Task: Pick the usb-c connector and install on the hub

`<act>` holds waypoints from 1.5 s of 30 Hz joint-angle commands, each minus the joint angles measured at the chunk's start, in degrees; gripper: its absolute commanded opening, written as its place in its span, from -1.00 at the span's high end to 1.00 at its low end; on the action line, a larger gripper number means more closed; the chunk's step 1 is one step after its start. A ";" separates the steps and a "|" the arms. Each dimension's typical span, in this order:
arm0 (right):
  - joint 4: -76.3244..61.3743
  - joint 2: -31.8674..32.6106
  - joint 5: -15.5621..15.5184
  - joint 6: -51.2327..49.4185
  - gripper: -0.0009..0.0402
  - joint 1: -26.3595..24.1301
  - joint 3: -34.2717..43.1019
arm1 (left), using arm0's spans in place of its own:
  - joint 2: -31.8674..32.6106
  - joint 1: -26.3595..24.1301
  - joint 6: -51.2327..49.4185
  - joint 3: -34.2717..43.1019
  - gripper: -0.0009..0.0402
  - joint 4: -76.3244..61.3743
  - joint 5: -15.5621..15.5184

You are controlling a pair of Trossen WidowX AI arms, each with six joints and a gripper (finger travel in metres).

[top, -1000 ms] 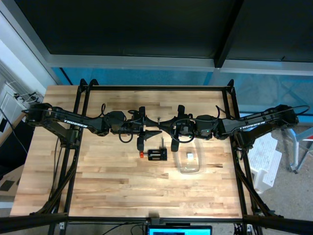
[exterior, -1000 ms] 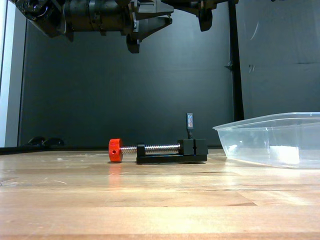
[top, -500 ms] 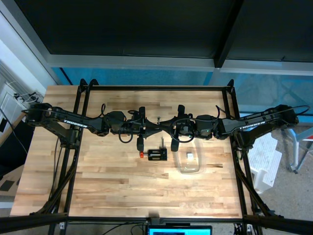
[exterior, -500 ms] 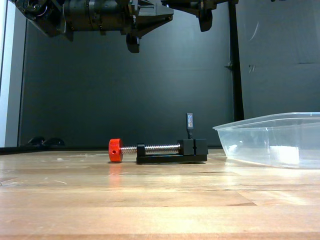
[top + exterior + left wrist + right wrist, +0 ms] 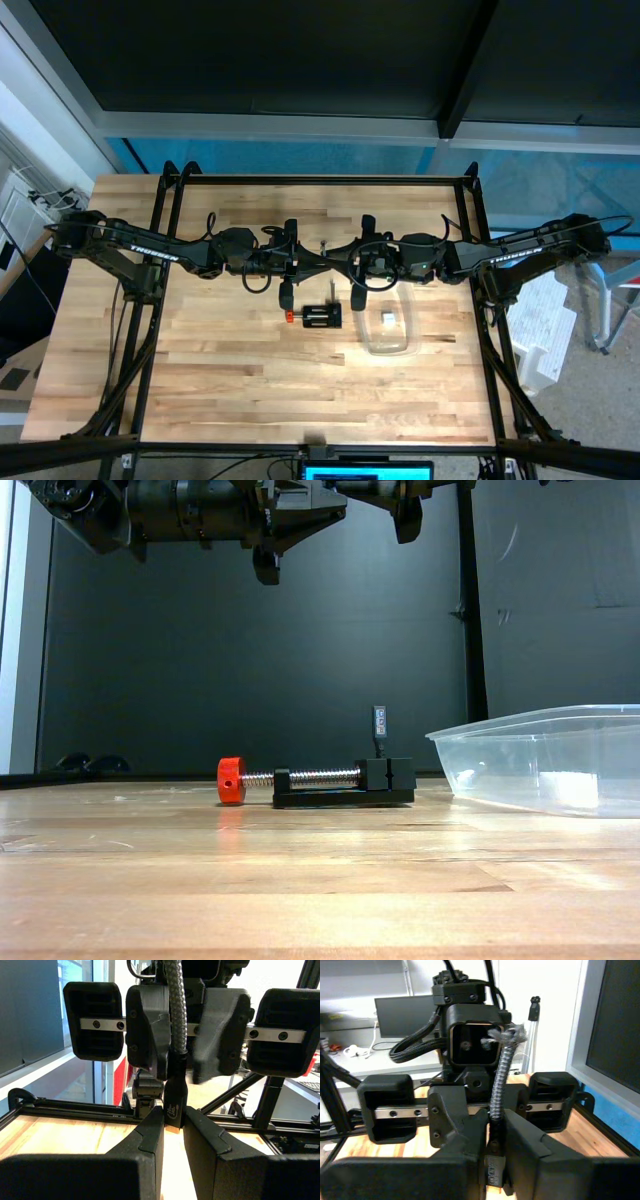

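In the middle of the high view, the black screw clamp with an orange knob [image 5: 320, 317] sits on the pale wooden table [image 5: 200, 380]. A small upright hub [image 5: 379, 725] stands in its right end, and a clear plastic tray [image 5: 500, 770] lies just to the right. High over the clamp, the left gripper [image 5: 173, 1115] and right gripper [image 5: 495, 1160] meet head-on, both sets of jaws closed on the black usb-c connector with braided cable [image 5: 175, 1102] between them.

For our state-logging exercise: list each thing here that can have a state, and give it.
left end effector: shut on the usb-c connector, above the table.
right end effector: shut on the same connector, facing the left one.
usb-c connector: held aloft by both, clear of the hub.
hub: upright in the vise, nothing plugged in.
vise: clamped on the hub.
plastic tub: lidless, small white piece inside.
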 commanded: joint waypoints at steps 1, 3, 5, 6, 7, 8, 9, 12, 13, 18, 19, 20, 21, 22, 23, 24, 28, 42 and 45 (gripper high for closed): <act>-0.26 0.00 -0.07 0.46 0.38 -0.17 0.02 | 0.00 0.02 -0.17 -0.02 0.92 0.04 0.59; -0.66 -0.28 -0.07 1.25 0.24 -0.46 0.02 | 0.00 0.02 -0.26 -0.02 0.92 0.00 0.66; -1.70 -0.68 -0.04 1.40 0.13 -0.68 0.02 | 0.00 0.02 -0.26 -0.02 0.92 0.00 0.63; -2.43 -0.98 -0.07 1.36 0.09 -0.74 0.02 | 0.00 0.02 -0.26 -0.02 0.92 0.00 0.68; -3.17 -1.25 -0.04 1.27 0.05 -0.79 0.02 | 0.00 0.02 -0.26 -0.04 0.92 -0.07 1.07; -3.89 -1.79 -0.07 1.27 0.03 -0.87 0.02 | 0.00 0.04 -0.31 -0.04 0.92 -0.17 1.68; -4.68 -2.25 -0.20 1.20 0.01 -0.90 0.02 | 0.00 0.04 -0.44 -0.04 0.92 -0.28 2.25; -7.98 -3.93 -2.08 0.94 0.01 -1.42 0.02 | 0.00 0.04 -0.87 -0.04 0.92 -0.70 4.48; -9.20 -4.33 -3.93 1.05 0.02 -1.95 0.02 | 0.00 0.04 -1.18 -0.04 0.92 -1.18 5.49; -22.47 -5.73 -16.85 0.70 0.08 -6.05 2.67 | 0.00 0.04 -2.89 -0.07 0.92 -4.68 10.99; -26.12 -5.64 -18.08 -0.81 0.09 -6.43 4.04 | 0.02 0.04 -3.52 -0.07 0.92 -5.35 12.09; -29.38 -5.33 -19.02 -2.40 0.10 -6.47 5.40 | 0.00 0.04 -3.91 -0.07 0.92 -5.88 13.27; -32.35 -5.14 -19.74 -3.76 0.10 -6.49 6.84 | 0.00 0.02 -4.17 -0.07 0.92 -6.16 14.19; -35.26 -4.83 -20.52 -5.03 0.10 -6.51 8.33 | 0.00 0.04 -4.46 -0.07 0.92 -6.36 15.08; -37.79 -4.50 -21.00 -5.97 0.09 -6.51 9.84 | 0.00 0.04 -4.72 -0.07 0.92 -6.47 15.98; -40.04 -3.98 -21.88 -7.06 0.09 -6.51 11.32 | 0.00 0.04 -4.85 -0.07 0.92 -6.51 16.74; -47.60 -1.42 -25.64 -10.73 0.07 -6.88 16.96 | 0.00 0.04 -4.96 -0.09 0.92 -6.78 18.03; -60.65 12.04 -30.97 -23.04 0.08 -6.91 33.99 | 0.00 0.02 -5.18 -0.04 0.92 -9.38 19.71; -61.68 13.90 -32.85 -24.83 0.08 -6.88 36.20 | 0.00 0.02 -5.22 -0.09 0.92 -9.49 20.35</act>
